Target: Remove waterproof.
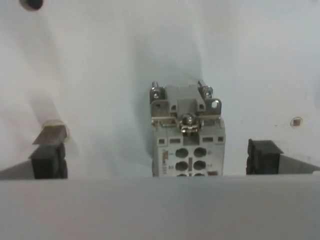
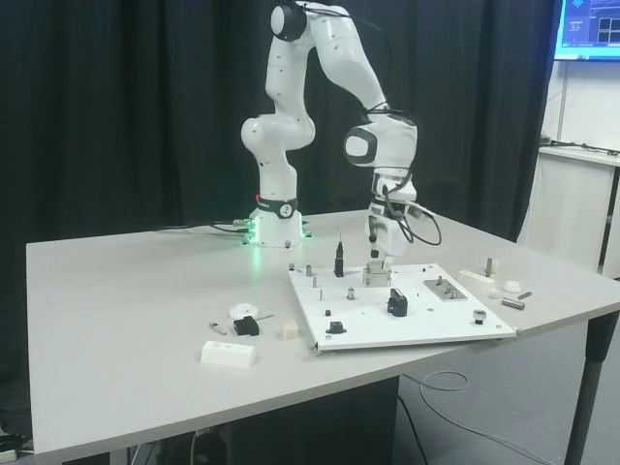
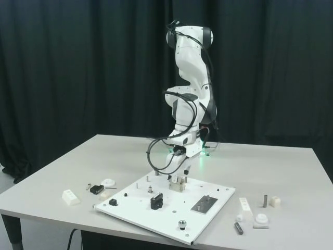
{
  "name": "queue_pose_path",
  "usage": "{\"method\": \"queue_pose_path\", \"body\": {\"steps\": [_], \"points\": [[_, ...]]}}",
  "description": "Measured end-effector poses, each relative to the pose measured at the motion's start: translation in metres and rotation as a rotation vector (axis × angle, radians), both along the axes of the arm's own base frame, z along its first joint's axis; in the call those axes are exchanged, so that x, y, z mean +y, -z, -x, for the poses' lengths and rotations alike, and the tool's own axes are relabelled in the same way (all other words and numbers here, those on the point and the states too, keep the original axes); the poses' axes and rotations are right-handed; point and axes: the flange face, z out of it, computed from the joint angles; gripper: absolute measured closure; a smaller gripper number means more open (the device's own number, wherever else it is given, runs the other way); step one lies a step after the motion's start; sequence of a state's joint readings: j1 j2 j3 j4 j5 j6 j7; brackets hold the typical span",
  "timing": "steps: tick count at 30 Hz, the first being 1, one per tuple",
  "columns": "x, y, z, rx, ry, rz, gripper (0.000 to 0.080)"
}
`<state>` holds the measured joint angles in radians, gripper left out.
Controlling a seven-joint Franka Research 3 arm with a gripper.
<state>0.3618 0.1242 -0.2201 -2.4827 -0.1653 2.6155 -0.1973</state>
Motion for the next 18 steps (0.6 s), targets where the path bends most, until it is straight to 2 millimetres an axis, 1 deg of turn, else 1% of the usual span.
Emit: {"method": "queue_pose_path", "body": {"steps": [18], "points": [[-0.0058,0.0081,-0.0035,-0.021,0.012,-0.006,0.0003]]}}
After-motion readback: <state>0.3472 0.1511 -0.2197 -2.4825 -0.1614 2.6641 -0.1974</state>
